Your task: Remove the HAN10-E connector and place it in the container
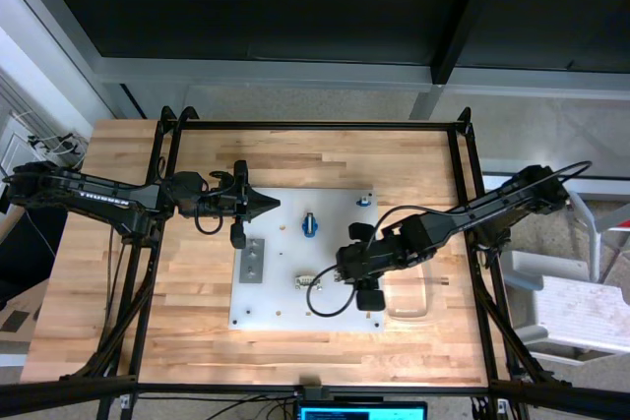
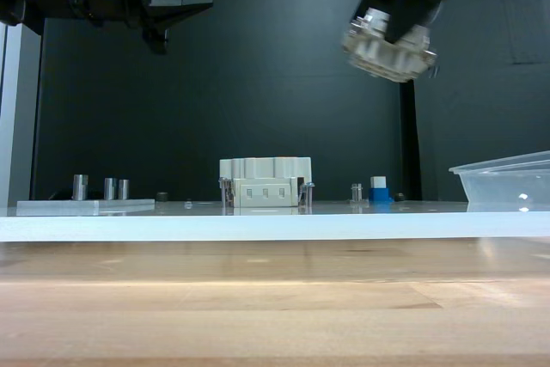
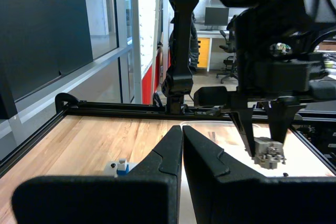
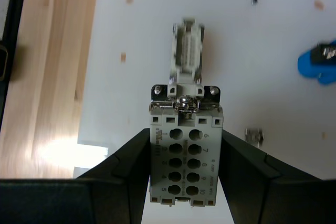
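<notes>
Step in hand: carry. Connector (image 2: pixel 388 51) is lifted clear of its beige base (image 2: pixel 265 182), tilted, at the upper right of the low view, clamped across its sides by the right gripper (image 4: pixel 185 135)

Next move, by judgement: travel right until above the clear container (image 2: pixel 503 182) at the lower right of the low view, then lower and release; the load seems short of the rim

Left gripper (image 1: pixel 271 204): fingers pressed together, empty, raised at the left of the board

Surface: white board (image 1: pixel 295 307) on a wooden table (image 1: pixel 148 322); blue part (image 2: pixel 379 188); metal block with pegs (image 1: pixel 253 261)

Room: black frame around the table, dark backdrop
</notes>
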